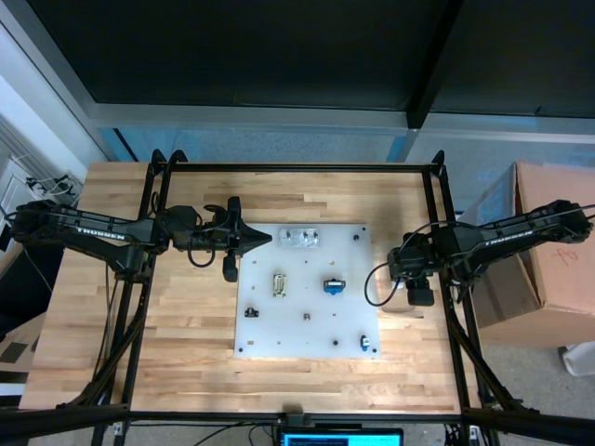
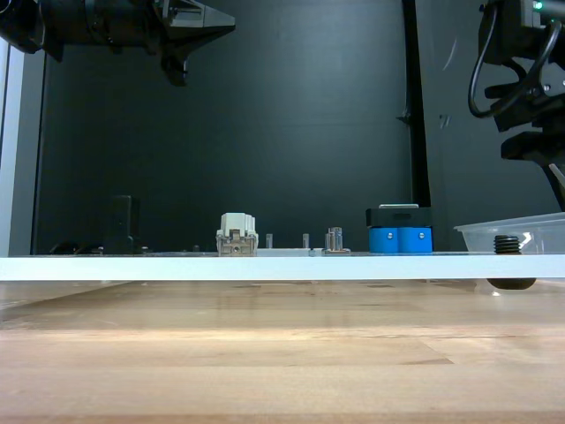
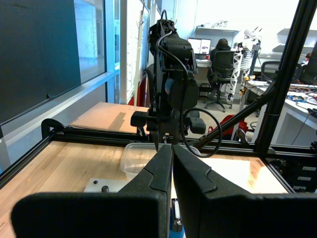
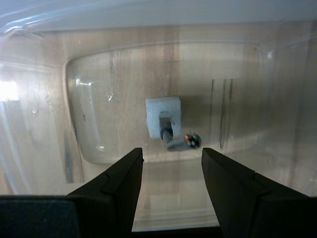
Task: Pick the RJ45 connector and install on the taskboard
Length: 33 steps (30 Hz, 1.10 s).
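Right gripper (image 4: pixel 172 151), open and empty, hangs above the bin (image 4: pixel 74 124) at the board's (image 1: pixel 279 325) three o'clock, aligned for the connector (image 4: pixel 164 119) lying free inside; left gripper (image 1: pixel 265 239), closed empty, hovers at ten o'clock.

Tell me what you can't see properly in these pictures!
- RJ45 connector: lies free in the clear tub; high view, the open right pincer hovering above covers it; low view, the tub's cloudy wall hides it.
- Its seat on the board: too small in the high view.
- Board parts in the left wrist view: blocked by the shut left pincer, raised over the board's left edge.
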### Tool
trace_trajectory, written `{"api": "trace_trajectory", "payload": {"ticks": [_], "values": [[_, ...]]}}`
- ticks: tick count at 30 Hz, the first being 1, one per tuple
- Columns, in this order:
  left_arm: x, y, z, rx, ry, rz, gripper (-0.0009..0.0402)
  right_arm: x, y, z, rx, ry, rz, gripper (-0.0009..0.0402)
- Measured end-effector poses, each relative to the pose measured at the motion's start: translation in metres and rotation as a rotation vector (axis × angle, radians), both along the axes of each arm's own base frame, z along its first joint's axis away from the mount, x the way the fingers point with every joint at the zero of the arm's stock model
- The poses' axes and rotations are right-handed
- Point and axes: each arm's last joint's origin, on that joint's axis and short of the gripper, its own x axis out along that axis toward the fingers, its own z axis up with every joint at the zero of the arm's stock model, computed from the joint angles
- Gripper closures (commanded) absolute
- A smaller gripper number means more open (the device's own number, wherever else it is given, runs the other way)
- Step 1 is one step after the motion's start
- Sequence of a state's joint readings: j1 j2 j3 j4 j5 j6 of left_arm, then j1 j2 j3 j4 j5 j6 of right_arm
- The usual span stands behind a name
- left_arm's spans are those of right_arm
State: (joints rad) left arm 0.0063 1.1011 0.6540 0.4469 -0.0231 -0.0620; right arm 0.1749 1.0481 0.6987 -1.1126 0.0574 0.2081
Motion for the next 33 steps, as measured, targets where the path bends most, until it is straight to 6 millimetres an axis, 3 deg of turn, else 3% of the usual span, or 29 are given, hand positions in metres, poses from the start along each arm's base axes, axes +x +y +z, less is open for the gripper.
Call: {"api": "trace_trajectory", "payload": {"ticks": [25, 33], "values": [[0.000, 0.000, 0.000, 0.000, 0.000, 0.000, 0.0393, 0.012, 0.003, -0.019, 0.013, 0.072, -0.002, 0.0230], [0.000, 0.000, 0.000, 0.000, 0.000, 0.000, 0.0392, 0.017, 0.004, -0.025, 0.024, 0.095, -0.012, 0.0281]]}}
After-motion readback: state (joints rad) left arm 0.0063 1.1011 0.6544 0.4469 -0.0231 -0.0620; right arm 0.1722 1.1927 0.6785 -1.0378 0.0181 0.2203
